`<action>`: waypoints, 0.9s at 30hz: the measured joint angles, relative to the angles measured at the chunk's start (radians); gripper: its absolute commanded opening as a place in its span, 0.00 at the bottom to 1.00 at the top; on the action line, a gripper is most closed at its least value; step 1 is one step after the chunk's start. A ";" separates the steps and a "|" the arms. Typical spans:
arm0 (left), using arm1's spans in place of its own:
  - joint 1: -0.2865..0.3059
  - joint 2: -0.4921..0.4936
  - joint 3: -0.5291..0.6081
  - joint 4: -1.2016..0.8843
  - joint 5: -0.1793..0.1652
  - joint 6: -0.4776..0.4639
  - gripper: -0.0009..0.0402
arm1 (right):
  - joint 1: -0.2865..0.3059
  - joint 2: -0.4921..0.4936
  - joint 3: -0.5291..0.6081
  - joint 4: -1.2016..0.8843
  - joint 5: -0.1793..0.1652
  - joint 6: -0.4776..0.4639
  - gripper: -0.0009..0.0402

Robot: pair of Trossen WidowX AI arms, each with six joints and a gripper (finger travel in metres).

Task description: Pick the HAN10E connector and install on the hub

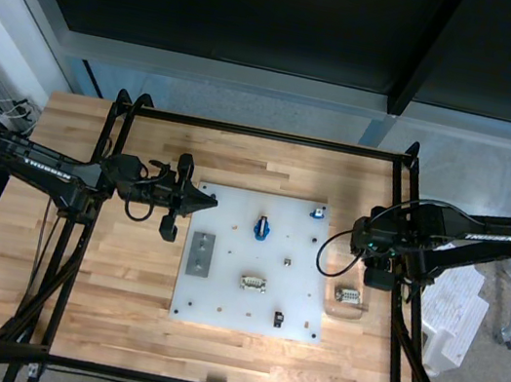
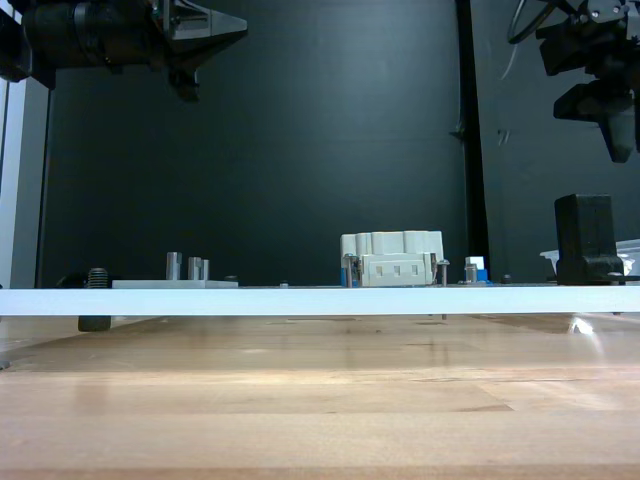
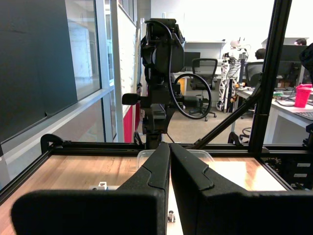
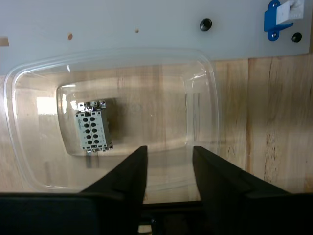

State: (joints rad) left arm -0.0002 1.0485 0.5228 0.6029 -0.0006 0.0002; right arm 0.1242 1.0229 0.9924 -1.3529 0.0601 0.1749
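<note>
Clear plastic tray point(image 4: 205, 98) lay below the R gripper point(image 4: 168, 149), whose jaws stood open w/ nothing between them. The HAN10E connector point(image 4: 93, 129), pale grey-beige w/ two rows of dark pin holes, lay flat on the tray floor. It was ahead of the fingertips and off to one side of the gap, outside one finger's line & untouched. Its long axis ran roughly along the fingers.

The hub point(image 1: 254, 283) sat fixed on the white plate point(image 1: 214, 312), well apart from the R jaws, beyond the tray on the plate side.

The L gripper point(image 3: 169, 147) hung high over the plate's edge nearest its own arm, jaws pressed together on nothing, well apart from both connector & hub.

Step in hand, by my reading: approach before the pick, w/ no grasp made yet. Next move prob. called for a sideways shift to centre the gap over the connector, then a descent into the tray & a close across its narrow sides. The tray wall sat just beside the connector, so the outer finger would need room there.
</note>
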 measured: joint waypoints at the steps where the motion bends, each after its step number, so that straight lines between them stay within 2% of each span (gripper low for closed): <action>1: 0.000 0.000 0.000 0.000 0.000 0.000 0.02 | 0.000 0.000 0.000 -0.002 0.000 0.000 0.44; 13: 0.000 0.000 0.000 0.000 0.000 0.000 0.02 | 0.006 0.039 -0.001 -0.021 0.000 -0.003 0.65; 27: 0.000 0.000 0.000 0.000 0.000 0.000 0.02 | 0.011 0.072 -0.001 -0.023 0.000 0.015 0.67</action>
State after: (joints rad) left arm -0.0006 1.0485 0.5228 0.6029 -0.0006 -0.0002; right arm 0.1356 1.0954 0.9913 -1.3762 0.0601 0.1898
